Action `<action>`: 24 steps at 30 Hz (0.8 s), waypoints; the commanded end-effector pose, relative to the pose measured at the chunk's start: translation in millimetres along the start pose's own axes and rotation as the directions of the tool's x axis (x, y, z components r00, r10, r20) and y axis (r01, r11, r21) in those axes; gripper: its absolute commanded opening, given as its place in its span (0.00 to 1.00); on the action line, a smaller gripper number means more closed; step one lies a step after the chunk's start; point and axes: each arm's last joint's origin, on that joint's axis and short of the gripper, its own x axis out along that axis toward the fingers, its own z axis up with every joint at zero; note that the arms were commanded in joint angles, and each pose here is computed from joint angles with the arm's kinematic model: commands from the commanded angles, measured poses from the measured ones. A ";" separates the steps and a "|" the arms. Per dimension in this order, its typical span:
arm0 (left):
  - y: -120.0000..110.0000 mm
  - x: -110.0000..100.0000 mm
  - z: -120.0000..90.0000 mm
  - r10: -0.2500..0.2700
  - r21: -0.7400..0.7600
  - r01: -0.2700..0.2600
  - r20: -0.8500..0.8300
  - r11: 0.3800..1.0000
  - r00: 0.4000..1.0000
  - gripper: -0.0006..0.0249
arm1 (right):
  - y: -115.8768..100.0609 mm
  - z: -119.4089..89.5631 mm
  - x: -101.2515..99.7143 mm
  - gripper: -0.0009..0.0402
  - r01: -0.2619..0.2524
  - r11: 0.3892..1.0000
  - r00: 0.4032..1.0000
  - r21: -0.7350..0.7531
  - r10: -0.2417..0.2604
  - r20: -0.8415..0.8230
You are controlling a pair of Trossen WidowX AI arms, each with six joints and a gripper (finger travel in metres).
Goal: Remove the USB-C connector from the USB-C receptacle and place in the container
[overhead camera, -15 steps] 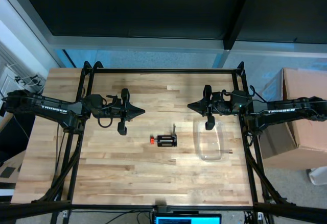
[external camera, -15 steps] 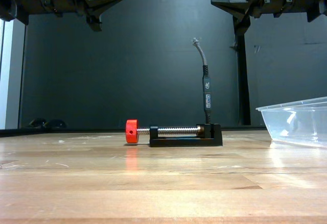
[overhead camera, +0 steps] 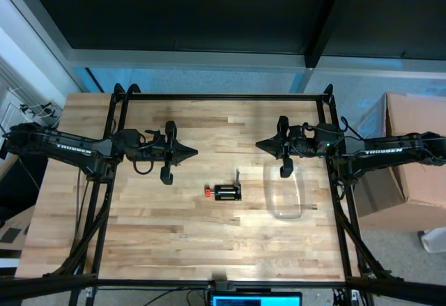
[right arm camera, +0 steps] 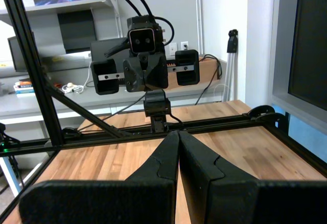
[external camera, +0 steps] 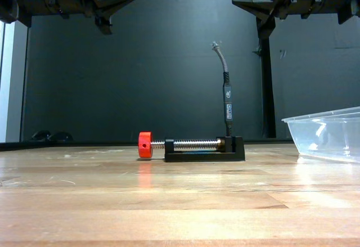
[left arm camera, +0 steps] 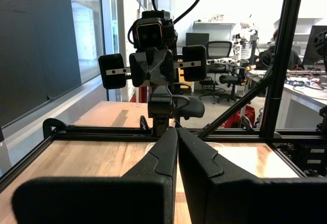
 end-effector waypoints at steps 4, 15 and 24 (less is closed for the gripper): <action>0.0 -0.1 0.1 0.000 0.000 0.000 0.000 1.000 1.000 0.02 | 5.2 18.7 7.9 0.02 -0.014 0.999 0.971 -0.052 0.001 -0.240; 0.1 -0.1 0.1 0.000 0.000 0.000 0.000 1.000 1.000 0.02 | 13.0 53.5 37.8 0.02 0.007 0.999 0.692 -0.050 -0.041 -0.721; 0.1 -0.1 0.1 0.000 0.000 0.000 0.000 1.000 1.000 0.02 | 23.9 72.8 72.8 0.02 -0.017 0.998 0.461 -0.063 -0.048 -0.886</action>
